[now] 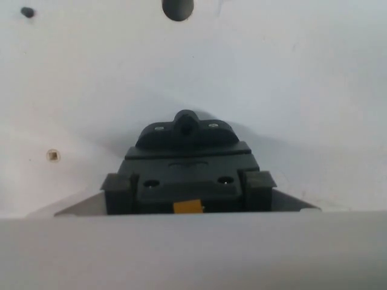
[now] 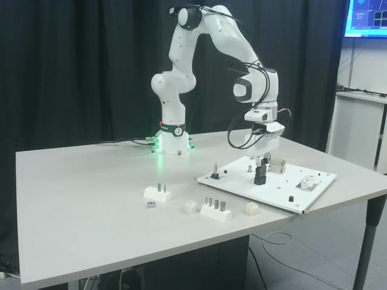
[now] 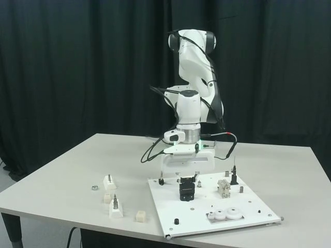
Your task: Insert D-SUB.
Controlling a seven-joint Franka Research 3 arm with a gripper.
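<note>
Black D-SUB plug (image 1: 187, 163) sits between two fingers (image 1: 118, 192), squeezed tight from both sides. Gripper (image 3: 187, 189) holds plug low over white board (image 3: 165, 206); cannot tell if plug touches board. Black peg (image 1: 177, 8) farther out past fingertips. White arm (image 2: 205, 42) above gripper. Small white blocks (image 2: 216, 211) well apart on grey table (image 2: 78, 193).

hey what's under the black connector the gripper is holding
The white board lies directly under the black D-SUB connector in the gripper. The connector's own body covers its underside, so any socket or contact there cannot be seen.
</note>
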